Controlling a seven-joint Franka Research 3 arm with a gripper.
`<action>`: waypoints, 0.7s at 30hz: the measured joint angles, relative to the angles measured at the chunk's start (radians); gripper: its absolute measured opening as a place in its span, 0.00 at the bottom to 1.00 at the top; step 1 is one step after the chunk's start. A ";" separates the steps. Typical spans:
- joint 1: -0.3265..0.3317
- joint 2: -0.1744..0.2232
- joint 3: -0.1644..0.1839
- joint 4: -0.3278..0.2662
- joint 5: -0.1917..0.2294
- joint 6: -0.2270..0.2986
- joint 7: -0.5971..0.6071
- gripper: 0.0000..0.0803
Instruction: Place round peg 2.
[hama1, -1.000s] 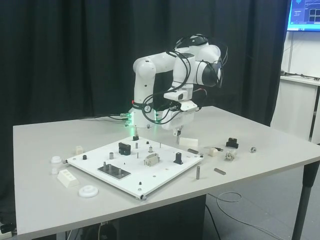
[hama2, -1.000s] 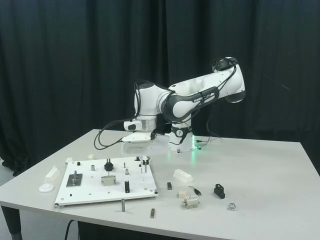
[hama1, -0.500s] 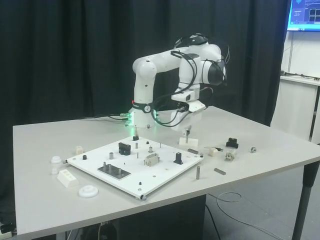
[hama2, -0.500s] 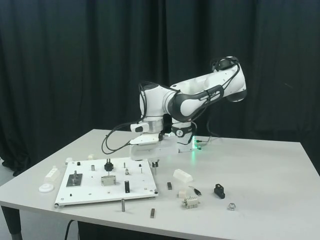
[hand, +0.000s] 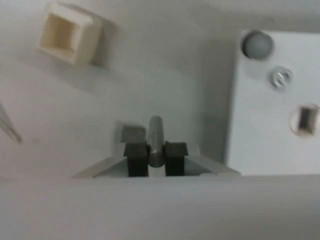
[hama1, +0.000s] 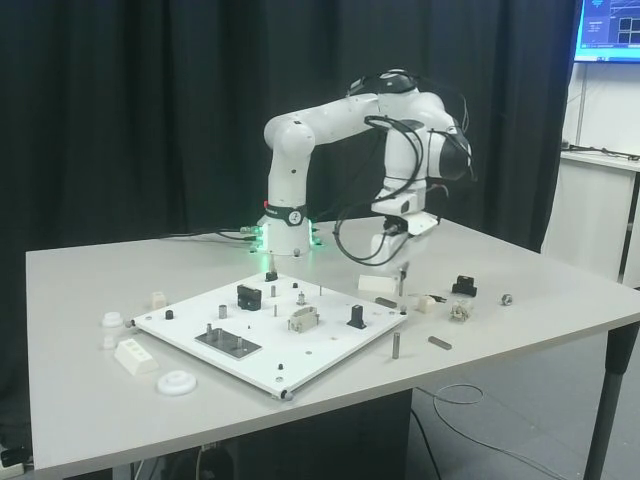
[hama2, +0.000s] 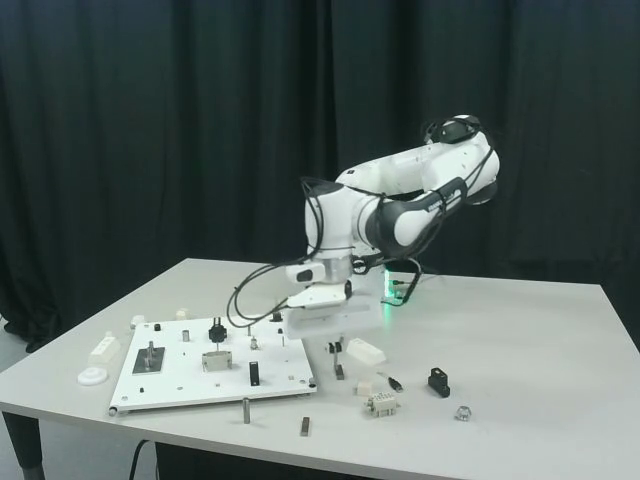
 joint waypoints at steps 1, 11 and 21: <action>0.002 0.000 0.007 0.004 0.001 0.007 0.006 0.09; 0.020 0.000 0.068 0.030 0.002 0.076 0.062 0.09; 0.030 0.000 0.076 0.032 -0.004 0.091 0.098 0.09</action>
